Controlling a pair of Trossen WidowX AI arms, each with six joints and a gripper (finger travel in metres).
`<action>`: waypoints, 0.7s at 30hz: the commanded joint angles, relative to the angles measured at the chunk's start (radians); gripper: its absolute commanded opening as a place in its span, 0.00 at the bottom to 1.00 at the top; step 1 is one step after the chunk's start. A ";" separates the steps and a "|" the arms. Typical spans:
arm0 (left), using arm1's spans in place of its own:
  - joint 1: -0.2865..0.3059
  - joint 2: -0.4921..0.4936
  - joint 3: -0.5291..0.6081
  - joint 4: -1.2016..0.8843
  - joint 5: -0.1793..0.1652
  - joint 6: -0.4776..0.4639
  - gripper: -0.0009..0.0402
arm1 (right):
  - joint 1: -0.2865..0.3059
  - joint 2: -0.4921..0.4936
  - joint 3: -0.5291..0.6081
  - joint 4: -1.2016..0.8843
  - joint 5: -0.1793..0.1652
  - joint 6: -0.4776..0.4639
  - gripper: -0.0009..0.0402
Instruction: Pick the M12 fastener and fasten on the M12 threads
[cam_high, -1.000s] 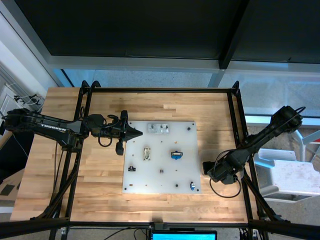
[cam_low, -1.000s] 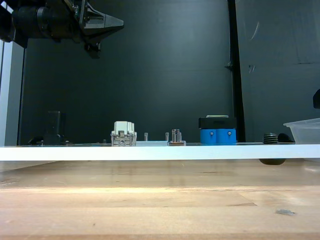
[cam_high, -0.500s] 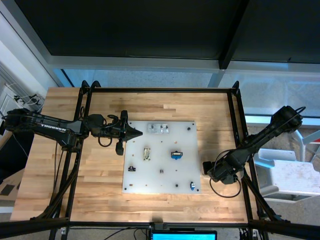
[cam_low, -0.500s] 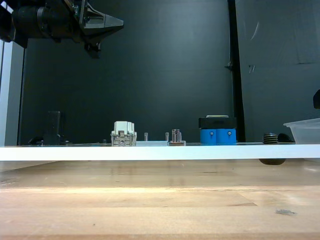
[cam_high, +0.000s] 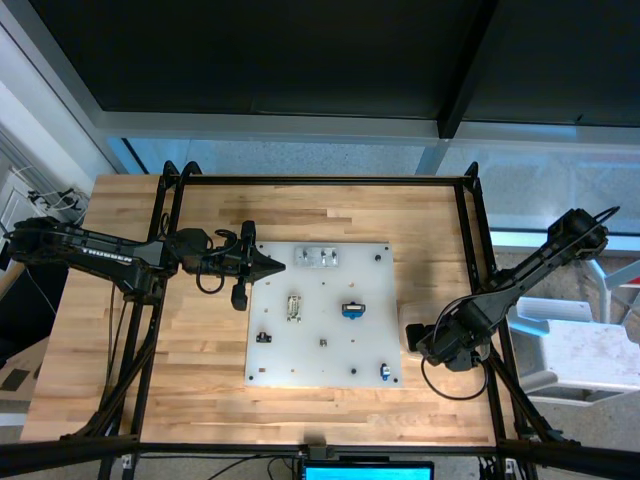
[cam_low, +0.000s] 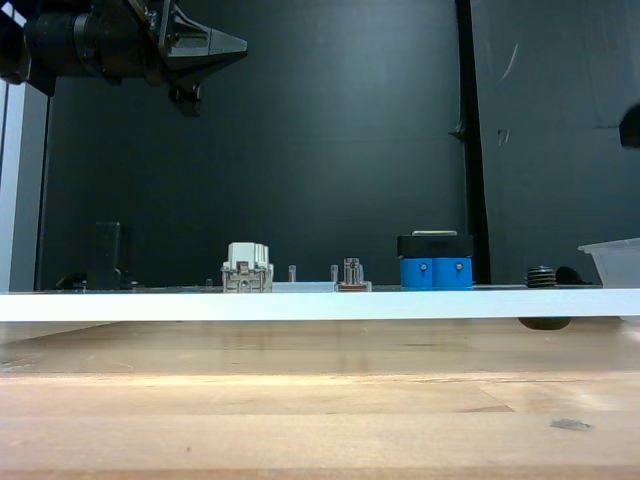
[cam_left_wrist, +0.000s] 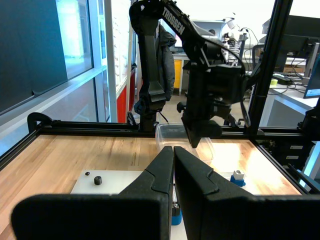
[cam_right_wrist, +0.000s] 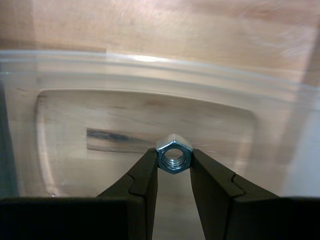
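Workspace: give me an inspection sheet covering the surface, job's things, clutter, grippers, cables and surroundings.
Surface: wooden table carrying a white board.
Job's things: silver nut is clamped in the right gripper, above the clear tray. The black ribbed stud is bare, with its ribs showing.
Clutter: blue connector block and grey connector, both on the board.
Grippers: left gripper is shut and empty, raised over the board's left edge. Right gripper is shut on the nut, right of the board.
Cables: black cable loops beneath the right arm.
Surroundings: black frame around the table; screen at the near edge.
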 joint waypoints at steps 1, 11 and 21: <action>0.000 0.000 0.000 0.000 0.000 0.000 0.02 | -0.016 0.005 0.057 -0.025 0.003 0.000 0.11; 0.000 0.000 0.000 0.000 0.000 0.000 0.02 | -0.111 0.161 0.275 -0.080 0.003 -0.003 0.11; 0.000 0.000 0.000 0.000 0.000 0.000 0.02 | -0.129 0.422 0.571 -0.154 0.002 -0.003 0.11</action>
